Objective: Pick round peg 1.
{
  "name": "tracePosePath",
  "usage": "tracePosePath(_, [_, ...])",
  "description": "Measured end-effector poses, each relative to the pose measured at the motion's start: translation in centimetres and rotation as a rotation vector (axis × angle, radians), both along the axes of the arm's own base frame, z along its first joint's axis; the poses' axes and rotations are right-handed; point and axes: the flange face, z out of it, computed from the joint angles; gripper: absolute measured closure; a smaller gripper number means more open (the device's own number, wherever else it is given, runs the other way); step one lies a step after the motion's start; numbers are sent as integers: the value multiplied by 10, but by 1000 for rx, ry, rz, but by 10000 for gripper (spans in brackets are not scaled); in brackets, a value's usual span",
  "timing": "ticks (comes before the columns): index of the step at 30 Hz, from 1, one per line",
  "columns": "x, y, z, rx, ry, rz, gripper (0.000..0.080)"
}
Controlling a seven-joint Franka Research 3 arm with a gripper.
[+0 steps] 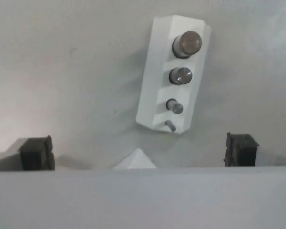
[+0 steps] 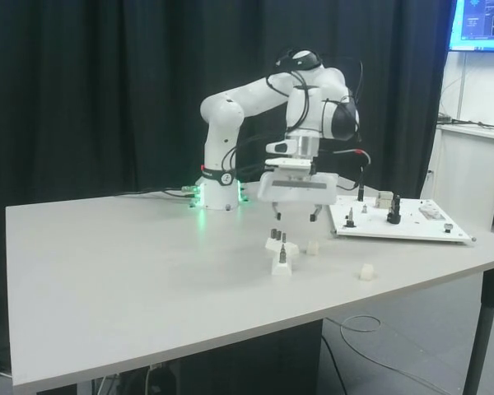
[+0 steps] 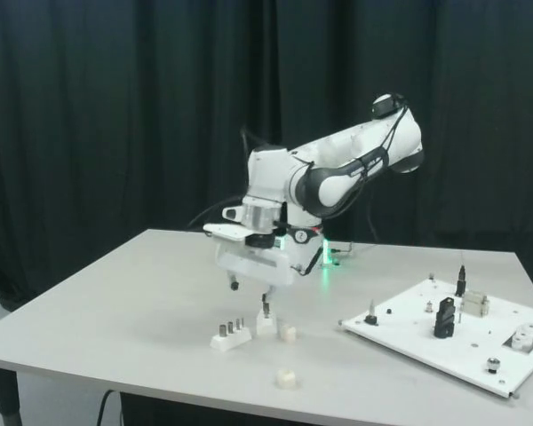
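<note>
- pegs stand in a white plastic holder block [image 1: 171, 76], four round grey metal pegs in one row, graded from the widest [image 1: 186, 44] to the thinnest [image 1: 170, 125]; each sits upright in its own socket, probably so the gripper can close on a head without touching its neighbour.
- which of the four counts as round peg 1 is not marked; i judge it to be one at an end of the row, but cannot say which end.
- the holder block rests on the grey tabletop [image 2: 132, 263] left of the white assembly board [image 2: 399, 226], well apart from it, with two small white blocks [image 2: 365, 271] lying loose nearby.
- the white robot arm [image 3: 338, 173] bends over this spot, holding its gripper [image 1: 138, 152] above the holder and pointing down, clear of all pegs.
- the gripper's black pads [image 1: 36, 152] are spread wide with nothing between them, likely so that either peg end can fit.
- in the wrist view the holder lies ahead of the fingertips, not between them, so the approach looks unfinished.
</note>
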Motion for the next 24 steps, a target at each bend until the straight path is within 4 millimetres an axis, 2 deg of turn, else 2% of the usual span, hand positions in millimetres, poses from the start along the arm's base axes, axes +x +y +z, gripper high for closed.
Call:
tracePosePath(7, [-1,-10,-15,22,-11,-19,3])
tracePosePath(24, [-4,-26,-36,49,-5,-65,3])
